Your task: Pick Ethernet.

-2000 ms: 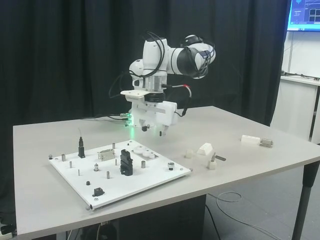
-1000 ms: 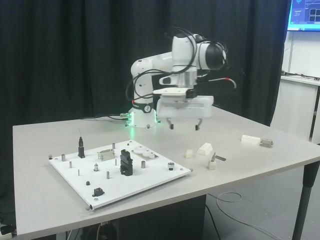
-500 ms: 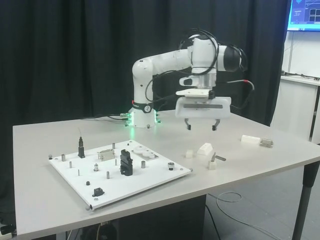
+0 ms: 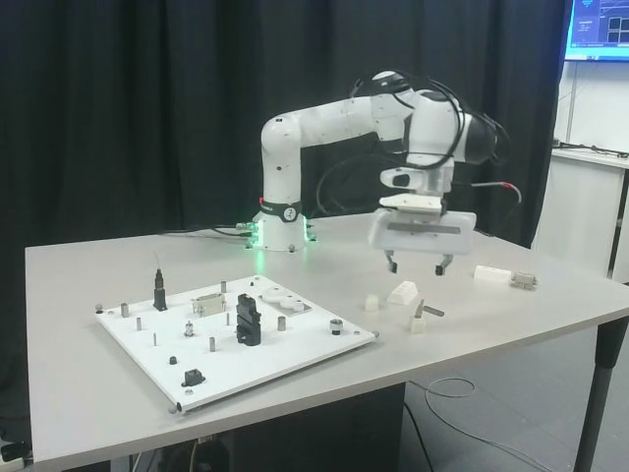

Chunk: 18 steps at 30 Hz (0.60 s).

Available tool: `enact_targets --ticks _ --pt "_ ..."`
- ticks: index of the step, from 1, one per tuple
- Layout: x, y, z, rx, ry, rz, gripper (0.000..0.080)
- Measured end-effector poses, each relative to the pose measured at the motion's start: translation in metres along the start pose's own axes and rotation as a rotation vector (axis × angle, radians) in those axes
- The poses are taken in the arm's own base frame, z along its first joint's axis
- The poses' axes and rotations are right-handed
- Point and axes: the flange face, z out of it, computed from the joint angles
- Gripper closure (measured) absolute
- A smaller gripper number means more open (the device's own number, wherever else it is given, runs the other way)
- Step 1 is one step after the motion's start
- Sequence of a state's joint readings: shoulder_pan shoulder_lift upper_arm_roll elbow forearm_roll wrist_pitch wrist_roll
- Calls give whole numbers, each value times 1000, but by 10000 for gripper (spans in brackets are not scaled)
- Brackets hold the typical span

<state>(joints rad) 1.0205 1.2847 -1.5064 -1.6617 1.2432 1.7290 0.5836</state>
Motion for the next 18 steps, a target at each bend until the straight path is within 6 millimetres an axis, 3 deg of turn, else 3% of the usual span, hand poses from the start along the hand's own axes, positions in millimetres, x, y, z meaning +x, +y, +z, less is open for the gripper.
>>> enact_targets --ticks 18 --pt "-30 -20 50 -65 -21 -56 3"
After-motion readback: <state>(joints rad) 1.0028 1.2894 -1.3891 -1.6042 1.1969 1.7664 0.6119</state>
